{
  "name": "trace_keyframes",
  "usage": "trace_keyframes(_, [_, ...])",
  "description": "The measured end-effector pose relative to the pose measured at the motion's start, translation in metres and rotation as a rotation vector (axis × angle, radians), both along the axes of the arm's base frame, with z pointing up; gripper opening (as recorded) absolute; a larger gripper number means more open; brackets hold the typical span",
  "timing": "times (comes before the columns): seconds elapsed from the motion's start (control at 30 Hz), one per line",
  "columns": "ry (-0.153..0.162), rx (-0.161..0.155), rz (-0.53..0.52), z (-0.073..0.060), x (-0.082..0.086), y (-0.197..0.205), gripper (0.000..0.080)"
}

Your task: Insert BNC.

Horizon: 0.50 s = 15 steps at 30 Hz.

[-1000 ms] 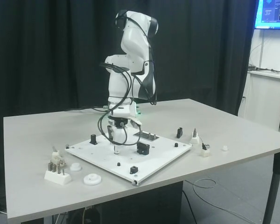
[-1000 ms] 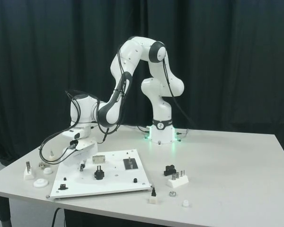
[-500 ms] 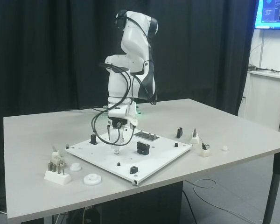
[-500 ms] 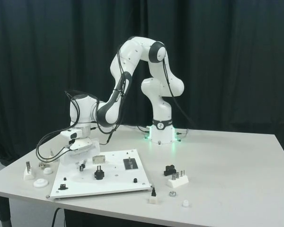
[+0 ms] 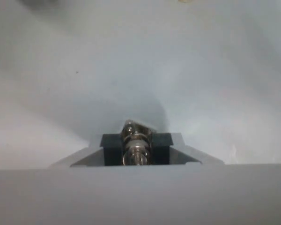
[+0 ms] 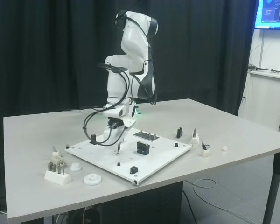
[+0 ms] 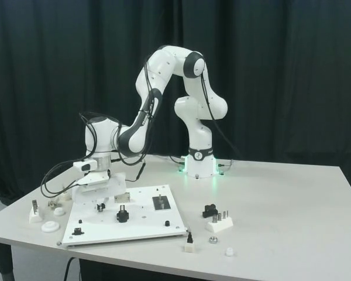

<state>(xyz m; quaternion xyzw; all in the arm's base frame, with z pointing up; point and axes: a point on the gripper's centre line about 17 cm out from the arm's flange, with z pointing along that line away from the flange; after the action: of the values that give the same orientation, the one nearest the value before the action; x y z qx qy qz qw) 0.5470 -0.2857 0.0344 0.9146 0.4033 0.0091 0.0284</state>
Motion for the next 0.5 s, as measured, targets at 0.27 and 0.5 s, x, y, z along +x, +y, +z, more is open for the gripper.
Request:
trace_keyframes(0.27, [-0.004,0.026,-0.121,0.0001,-0.0003,0.0007,0.0121])
trace_keyframes(0.5, [-0.012,0.052,-0.235,-0.0001,-0.0002,0.0013,0.0121])
